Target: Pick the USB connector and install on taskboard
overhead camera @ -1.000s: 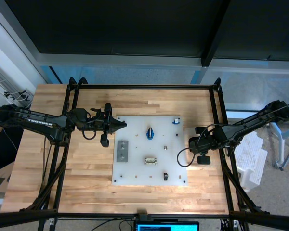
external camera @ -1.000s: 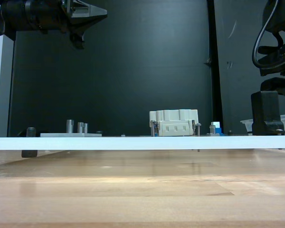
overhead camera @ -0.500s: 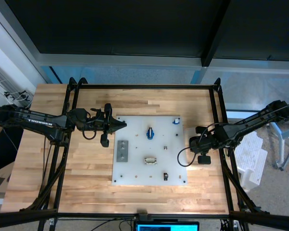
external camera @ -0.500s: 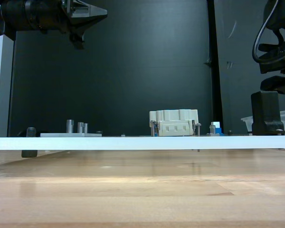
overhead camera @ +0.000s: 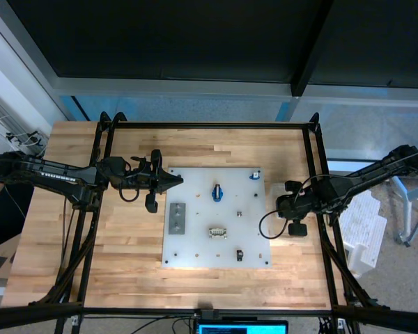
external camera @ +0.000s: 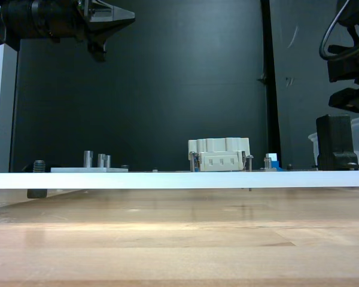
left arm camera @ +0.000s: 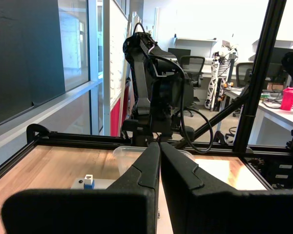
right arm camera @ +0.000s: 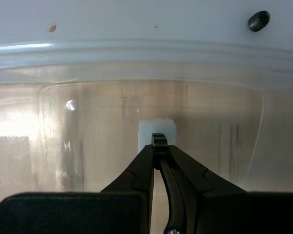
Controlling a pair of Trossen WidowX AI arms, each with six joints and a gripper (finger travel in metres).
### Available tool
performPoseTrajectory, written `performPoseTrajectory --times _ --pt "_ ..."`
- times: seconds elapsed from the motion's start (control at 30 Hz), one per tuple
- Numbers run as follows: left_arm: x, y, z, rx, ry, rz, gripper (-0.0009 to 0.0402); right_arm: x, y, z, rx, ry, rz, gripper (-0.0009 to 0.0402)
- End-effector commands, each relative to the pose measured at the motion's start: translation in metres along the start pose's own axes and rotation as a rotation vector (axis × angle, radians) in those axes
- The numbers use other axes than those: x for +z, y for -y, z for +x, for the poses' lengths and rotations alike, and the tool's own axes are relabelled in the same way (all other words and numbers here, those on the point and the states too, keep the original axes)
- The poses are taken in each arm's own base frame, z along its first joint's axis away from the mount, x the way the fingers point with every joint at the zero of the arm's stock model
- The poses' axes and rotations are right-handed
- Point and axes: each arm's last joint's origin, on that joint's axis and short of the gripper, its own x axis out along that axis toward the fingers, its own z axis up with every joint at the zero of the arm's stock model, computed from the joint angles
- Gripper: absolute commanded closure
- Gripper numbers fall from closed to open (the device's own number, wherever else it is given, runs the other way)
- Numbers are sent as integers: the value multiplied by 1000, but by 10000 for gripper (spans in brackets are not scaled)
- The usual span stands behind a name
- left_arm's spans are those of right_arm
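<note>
The light wood table (overhead camera: 125, 264) is a bit shiny, white square taskboard (overhead camera: 195, 243) matt; matt black left gripper (overhead camera: 177, 180) above it, right gripper (right arm camera: 157, 144) over glossy clear plastic tray (right arm camera: 224, 112).

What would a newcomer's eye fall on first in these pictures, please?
Probably the white taskboard in the middle of the wooden table. The left gripper hangs high over its far-left corner, fingers shut. The right gripper hangs over the clear tray beside the board's right edge, fingers shut on a tiny dark plug, seemingly the USB connector, above a small white cube.
</note>
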Motion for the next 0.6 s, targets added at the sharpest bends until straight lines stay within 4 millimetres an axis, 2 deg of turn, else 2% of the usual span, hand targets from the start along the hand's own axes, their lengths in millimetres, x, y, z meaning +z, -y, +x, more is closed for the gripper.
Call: performPoseTrajectory --times 0.03,0.47,0.6 --pt "0 0 0 0 0 0 393 1 0 -5 -6 -7 -2 393" --pt "0 0 0 0 0 0 393 2 1 -10 4 -1 2 393" --pt "0 0 0 0 0 0 393 3 1 -14 2 -14 55 393"
